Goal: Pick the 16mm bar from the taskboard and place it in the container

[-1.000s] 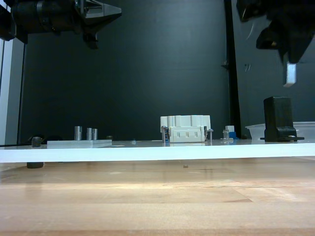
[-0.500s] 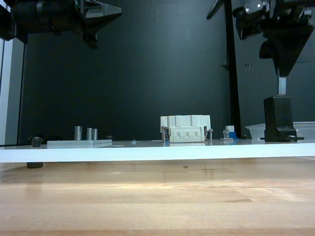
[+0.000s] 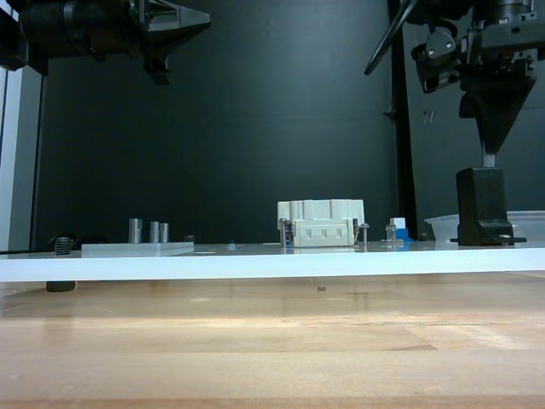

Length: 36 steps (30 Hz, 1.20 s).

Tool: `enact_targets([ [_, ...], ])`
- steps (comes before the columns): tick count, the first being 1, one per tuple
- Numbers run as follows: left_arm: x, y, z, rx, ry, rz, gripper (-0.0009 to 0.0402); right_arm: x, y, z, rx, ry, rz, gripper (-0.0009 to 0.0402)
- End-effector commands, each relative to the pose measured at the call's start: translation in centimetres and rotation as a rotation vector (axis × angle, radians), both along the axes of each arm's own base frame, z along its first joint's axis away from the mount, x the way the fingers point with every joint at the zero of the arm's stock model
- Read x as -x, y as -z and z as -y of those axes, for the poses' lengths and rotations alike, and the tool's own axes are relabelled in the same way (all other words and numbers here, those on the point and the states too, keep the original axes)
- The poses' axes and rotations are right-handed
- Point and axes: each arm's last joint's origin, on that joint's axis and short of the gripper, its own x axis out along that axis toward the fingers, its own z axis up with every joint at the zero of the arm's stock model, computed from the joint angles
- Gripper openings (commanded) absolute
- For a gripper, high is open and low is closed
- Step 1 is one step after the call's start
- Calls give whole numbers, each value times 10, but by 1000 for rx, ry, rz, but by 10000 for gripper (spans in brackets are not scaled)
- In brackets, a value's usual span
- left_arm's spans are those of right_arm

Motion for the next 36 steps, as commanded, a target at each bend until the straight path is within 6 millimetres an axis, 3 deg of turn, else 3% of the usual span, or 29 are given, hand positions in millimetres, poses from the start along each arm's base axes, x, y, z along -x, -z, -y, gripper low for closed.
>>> enact_targets([
  [1, 0, 0, 0, 0, 0, 1, 0, 4, 4, 7, 2, 12, -11, 24],
  [15, 0, 0, 0, 0, 0, 1, 0, 20, 21, 30, -3, 53, -53, 51],
  [36, 0, 0, 0, 0, 0, 0, 0, 24, 35, 37, -4, 83, -79, 53],
])
